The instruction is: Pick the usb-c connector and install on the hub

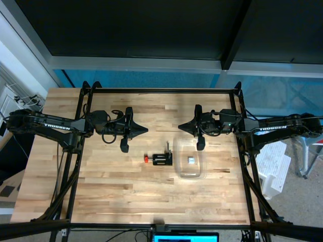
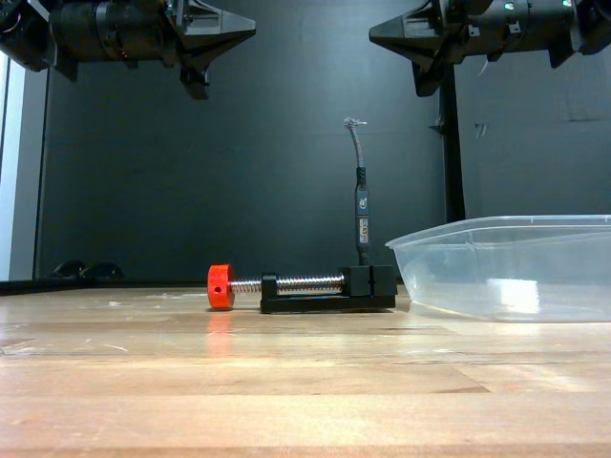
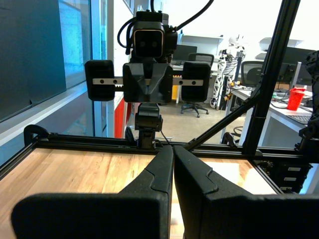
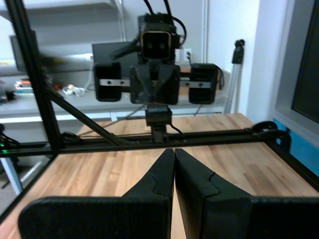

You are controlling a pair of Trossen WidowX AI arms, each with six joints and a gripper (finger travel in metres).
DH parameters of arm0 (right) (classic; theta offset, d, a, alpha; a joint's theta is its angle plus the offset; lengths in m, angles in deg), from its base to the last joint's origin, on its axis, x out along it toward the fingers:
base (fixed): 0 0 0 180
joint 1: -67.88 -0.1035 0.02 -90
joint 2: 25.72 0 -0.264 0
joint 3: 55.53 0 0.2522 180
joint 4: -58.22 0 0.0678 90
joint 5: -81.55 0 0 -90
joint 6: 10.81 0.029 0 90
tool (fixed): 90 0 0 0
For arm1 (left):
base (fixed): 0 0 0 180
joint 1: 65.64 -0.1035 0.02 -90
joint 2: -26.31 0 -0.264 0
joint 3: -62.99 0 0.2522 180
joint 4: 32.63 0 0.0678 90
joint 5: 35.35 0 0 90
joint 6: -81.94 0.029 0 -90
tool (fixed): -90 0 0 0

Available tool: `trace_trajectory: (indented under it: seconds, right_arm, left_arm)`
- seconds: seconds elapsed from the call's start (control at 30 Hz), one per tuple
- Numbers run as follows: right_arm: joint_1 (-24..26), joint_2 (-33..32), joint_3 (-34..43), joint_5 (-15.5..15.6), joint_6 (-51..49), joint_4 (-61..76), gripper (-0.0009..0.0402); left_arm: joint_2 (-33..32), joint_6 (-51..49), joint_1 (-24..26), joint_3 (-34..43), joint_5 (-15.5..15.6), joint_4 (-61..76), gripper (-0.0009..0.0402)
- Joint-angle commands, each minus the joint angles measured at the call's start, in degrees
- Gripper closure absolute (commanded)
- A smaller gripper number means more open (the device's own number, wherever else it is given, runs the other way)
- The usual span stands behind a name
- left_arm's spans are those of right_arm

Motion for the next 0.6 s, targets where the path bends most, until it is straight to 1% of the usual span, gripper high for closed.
trace_trajectory:
  seconds: [0.03, 0.3, 0.4, 0.6]
  right_arm:
    - [-0.04, 0.00, -0.76, 1.14, 0.00, -1.79, 0.0394]
    - [-0.02, -0.07, -0.83, 1.16, -0.28, -1.79, 0.0393]
    - [-0.02, -0.07, -0.83, 2.60, -0.13, -1.79, 0.0393]
    - [-0.04, -0.07, -0.83, 2.60, -0.15, -1.66, 0.0393]
  left_arm:
    - [-0.02, 0.02, 0.00, 0.00, -0.02, 0.00, 0.0393]
    - [-0.02, 0.02, -0.02, 0.00, 0.00, 0.00, 0.0393]
    - [-0.02, 0.02, 0.00, 0.00, -0.02, -0.02, 0.0393]
    - [-0.02, 0.02, 0.00, 0.00, 0.00, 0.00, 0.0393]
